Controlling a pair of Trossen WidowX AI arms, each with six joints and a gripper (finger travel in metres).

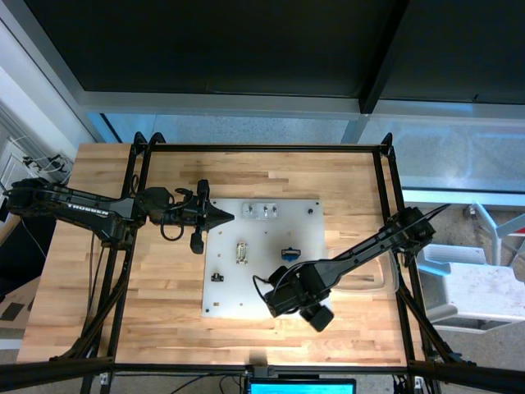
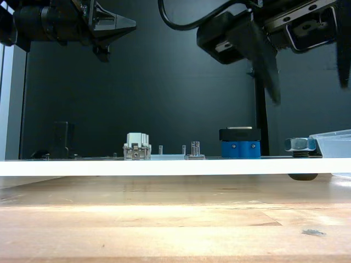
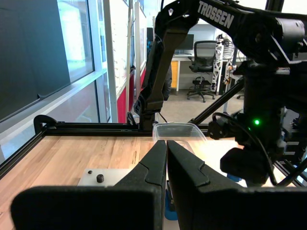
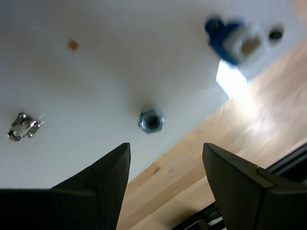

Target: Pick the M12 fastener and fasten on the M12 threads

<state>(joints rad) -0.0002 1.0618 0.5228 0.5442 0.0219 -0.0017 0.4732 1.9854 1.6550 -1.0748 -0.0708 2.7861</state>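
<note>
Right end effector (image 4: pixel 166 152) hung wide open, nothing between its fingers, right above the small silver hexagonal metal nut (image 4: pixel 151 120)!

That nut sat near the near right edge of the flat white task board (image 1: pixel 238 295), and from table height it perched on its short black stud (image 2: pixel 300 154), though how far it was threaded down I could not tell. The danger, as I judged it, was that a nut barely caught or cocked on the threads could be knocked off or cross-threaded by a finger brushing past. The left end effector (image 3: pixel 166 143) was pinched shut, raised by the board's far left edge above the wooden desk (image 1: pixel 164 312). The count was one nut, one stud, two end effectors, one blue connector block (image 2: pixel 239 147) and one clear plastic tray (image 2: pixel 335 143).
</note>
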